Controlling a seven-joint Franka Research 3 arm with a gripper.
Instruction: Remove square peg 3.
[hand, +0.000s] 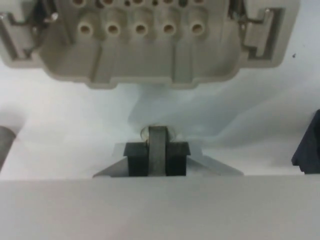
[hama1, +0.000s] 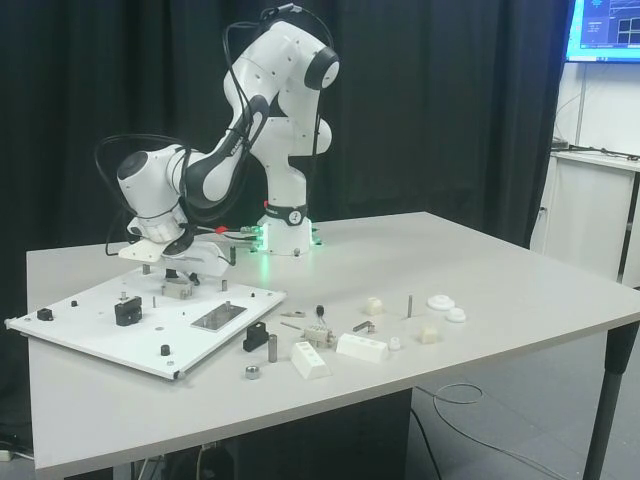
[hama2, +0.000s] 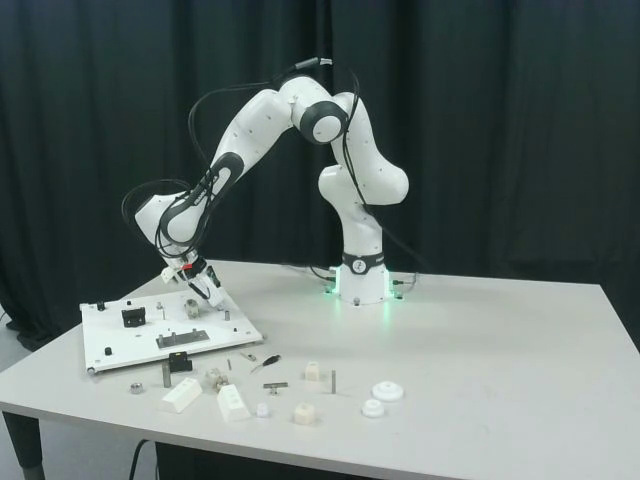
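In the wrist view my gripper (hand: 157, 159) is shut on a grey square peg (hand: 157, 147), which stands upright between the two black fingers (hand: 135, 161) over the white board (hand: 75, 125). Whether the peg's lower end is in its hole is hidden. A pale multi-pin connector housing (hand: 145, 45) sits on the board just beyond the peg. From the first room view the gripper (hama1: 172, 272) is low over the back part of the white board (hama1: 90, 335). The second room view shows the same gripper (hama2: 196, 287) above the board (hama2: 120, 350).
On the board are a black block (hama1: 127, 313), a flat metal plate (hama1: 220, 317) and thin upright pins (hama1: 226, 288). Loose parts lie on the grey table in front: white blocks (hama1: 361, 347), white gears (hama1: 441, 302), a black piece (hama1: 256, 337), a grey pin (hama1: 409, 304).
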